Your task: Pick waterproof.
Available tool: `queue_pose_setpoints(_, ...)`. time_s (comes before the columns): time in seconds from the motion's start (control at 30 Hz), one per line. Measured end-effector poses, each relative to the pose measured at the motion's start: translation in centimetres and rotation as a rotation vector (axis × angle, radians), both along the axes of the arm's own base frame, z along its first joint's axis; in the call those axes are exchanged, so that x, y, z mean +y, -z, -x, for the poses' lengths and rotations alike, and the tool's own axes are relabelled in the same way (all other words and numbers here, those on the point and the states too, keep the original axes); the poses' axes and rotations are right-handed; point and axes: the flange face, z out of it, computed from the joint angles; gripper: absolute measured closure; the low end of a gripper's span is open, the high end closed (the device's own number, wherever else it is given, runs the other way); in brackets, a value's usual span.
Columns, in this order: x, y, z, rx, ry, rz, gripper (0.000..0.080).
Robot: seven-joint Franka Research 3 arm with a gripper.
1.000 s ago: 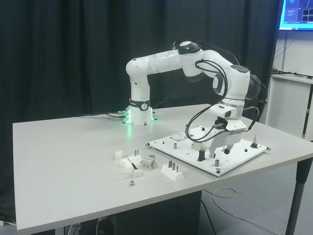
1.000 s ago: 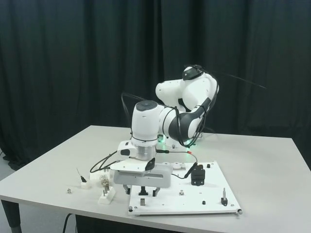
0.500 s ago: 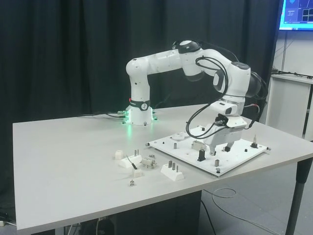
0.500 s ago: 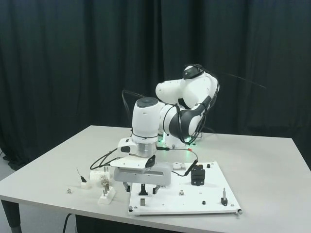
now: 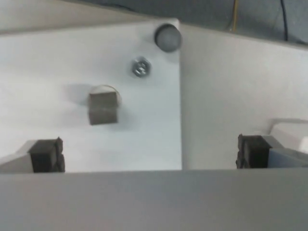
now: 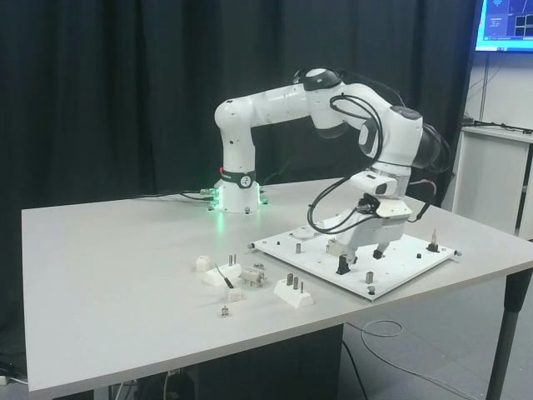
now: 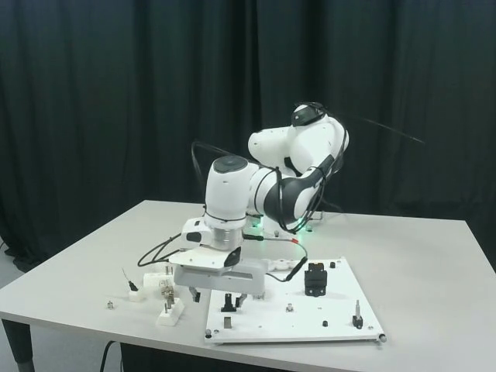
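Over the corner of the white board (image 6: 400, 265), hovering low with the gripper (image 6: 367, 253), fingers spread wide apart and clamping on nothing. Looking like the reaching step, nothing picked yet. Not managing to tell for sure which piece is the waterproof part; guessing it's sitting among the small parts on the white holders (image 6: 250, 279) out on the grey table (image 6: 108, 275) just beside the board, but honestly too small to call. Next move probably needing a shift across to whichever piece it is, lining both fingertips up on either side of it, then dropping down before closing.

Getting different info from each camera, too. Wrist view showing the gripper (image 5: 149, 154) straddling the board's edge, with a grey square peg (image 5: 102, 108), a nut (image 5: 140, 67) and a round foot (image 5: 167, 37) right at the corner, none of them between the fingers. Second room view giving the gripper (image 7: 217, 297) height above the board, plus a black block (image 7: 314, 280) further along that the wrist camera is missing entirely.
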Motion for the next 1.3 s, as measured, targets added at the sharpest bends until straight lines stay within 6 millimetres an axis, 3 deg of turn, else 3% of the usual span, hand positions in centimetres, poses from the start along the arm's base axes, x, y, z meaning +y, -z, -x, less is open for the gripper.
queue_pose_setpoints(0.53, -3.8, 1.0, 2.1, 0.039, 0.030, 0.007, 0.0003)
queue_pose_setpoints(1.3, -8.8, 0.2, 5.9, 0.069, 0.052, 0.041, 0.0003)
